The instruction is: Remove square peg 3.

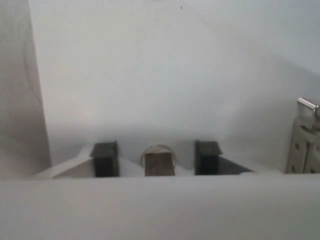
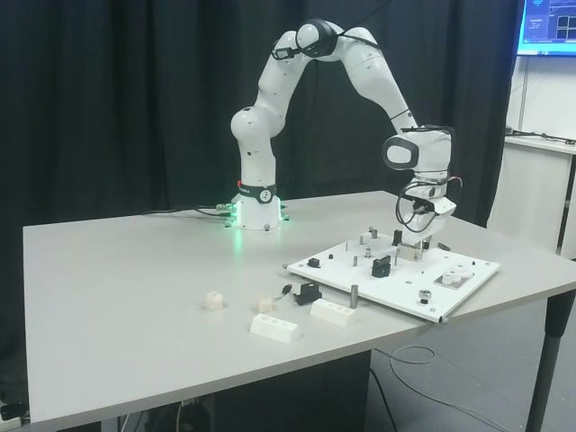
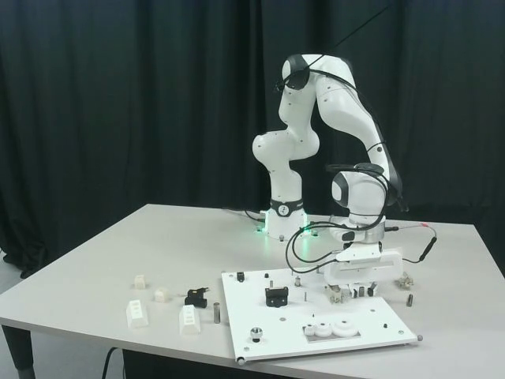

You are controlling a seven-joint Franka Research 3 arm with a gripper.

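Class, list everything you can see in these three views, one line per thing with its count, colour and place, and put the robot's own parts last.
Table: one, grey, carrying everything.
Board: one, white, flat on the table in front of the arm's base.
Square peg: one, grey, standing on the board between the fingertips in the wrist view.
Clamp: one, black, near the board's middle.
Round parts: two, white, side by side near the board's front edge.
Long blocks: two, white, on the table beside the board.
Small blocks: two, white, on the table behind the long blocks.
Curtain: black, behind the table.
Arm: one, white, bent over the board.
Gripper: one, black fingertips, open around the peg, not touching it.
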